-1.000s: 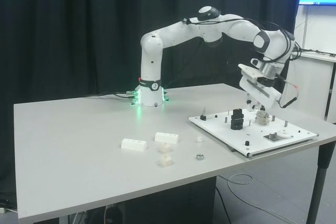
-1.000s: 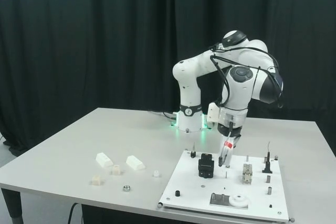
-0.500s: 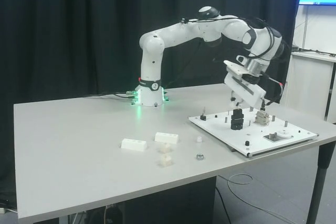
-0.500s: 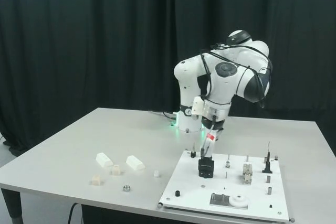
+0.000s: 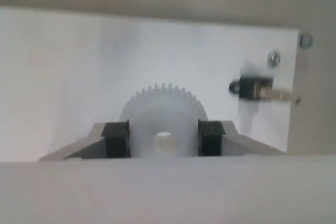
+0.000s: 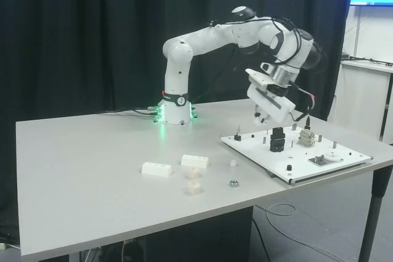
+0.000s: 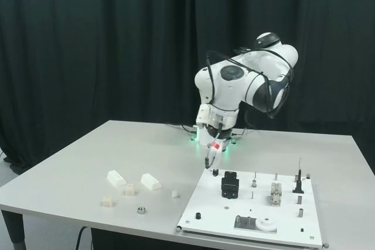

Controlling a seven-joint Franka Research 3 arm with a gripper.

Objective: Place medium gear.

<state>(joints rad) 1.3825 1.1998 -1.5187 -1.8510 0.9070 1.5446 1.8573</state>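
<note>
The gripper (image 5: 163, 139) is closed on the medium gear (image 5: 163, 114): in the wrist view the two black pads (image 5: 116, 139) press on the white toothed wheel from both sides, and the hole in its middle shows between them. The gear is therefore in the air, above the white board (image 5: 68, 77), not on the table. In the room views the arm (image 6: 209, 32) holds the gripper (image 7: 210, 159) above the board's (image 7: 211, 215) edge that faces the robot base, close to a small black peg (image 7: 215, 172) at that corner. A black block (image 7: 229, 184) stands on the board near the peg, and another white gear (image 7: 268, 224) lies at the board's front edge. On the grey table (image 6: 80, 157), well apart from the board, lie two white blocks (image 6: 156, 169) and a few small parts.
</note>
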